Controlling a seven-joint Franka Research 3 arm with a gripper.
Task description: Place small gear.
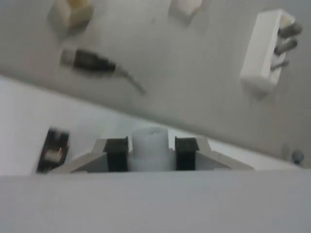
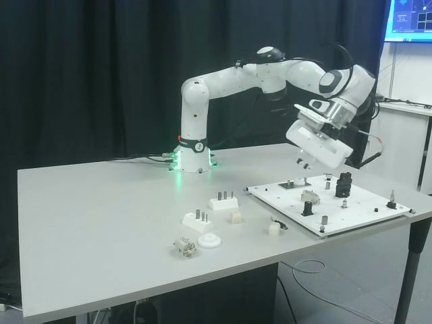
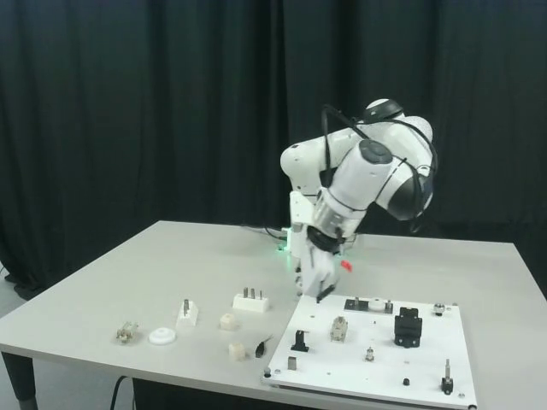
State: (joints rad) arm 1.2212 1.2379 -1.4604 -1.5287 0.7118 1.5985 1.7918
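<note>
The tool (image 1: 151, 154) grips a white gear (image 1: 150, 145) between its 2 black fingers (image 1: 116, 153), hovering above the board (image 2: 351, 202) on the table (image 2: 101, 202)

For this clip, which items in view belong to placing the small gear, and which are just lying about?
Belongs to the job:
- small gear, white, held between the fingers
- gripper
- white board with its fixtures, below the gripper

Lying about:
- white peg block with grey pins
- black cable connector
- large white gear
- grey table
</note>
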